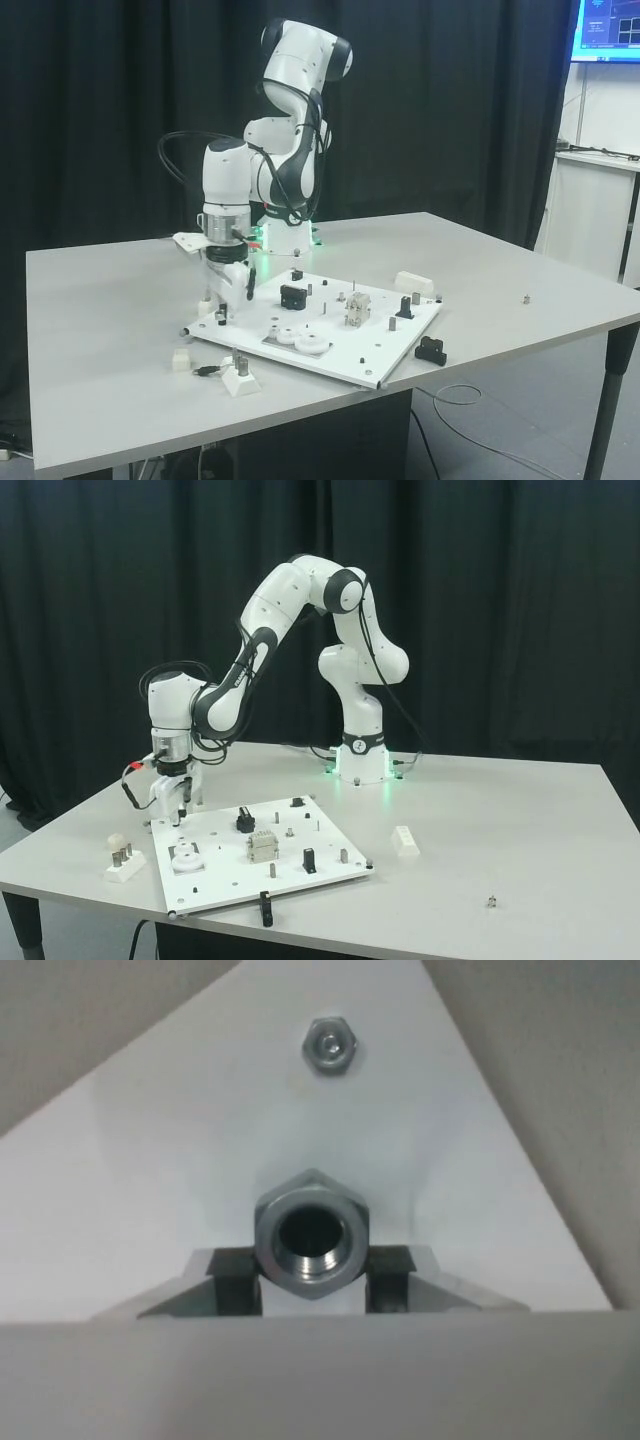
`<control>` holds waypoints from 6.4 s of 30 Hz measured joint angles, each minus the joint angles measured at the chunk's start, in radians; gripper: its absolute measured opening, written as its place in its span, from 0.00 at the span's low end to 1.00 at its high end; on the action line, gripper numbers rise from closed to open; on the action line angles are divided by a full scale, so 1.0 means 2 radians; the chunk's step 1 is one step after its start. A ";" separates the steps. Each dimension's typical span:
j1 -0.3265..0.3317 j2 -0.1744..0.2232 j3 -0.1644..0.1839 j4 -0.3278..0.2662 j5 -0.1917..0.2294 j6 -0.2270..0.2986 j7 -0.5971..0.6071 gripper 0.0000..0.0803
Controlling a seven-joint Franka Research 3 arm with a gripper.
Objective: Insert bolt 4.
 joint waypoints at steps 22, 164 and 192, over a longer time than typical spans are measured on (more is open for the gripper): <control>0.003 0.003 0.000 0.003 -0.002 0.001 0.115 0.28; 0.046 0.029 -0.100 0.133 -0.020 -0.165 0.317 1.00; 0.036 0.020 -0.100 0.133 -0.058 -0.175 0.274 1.00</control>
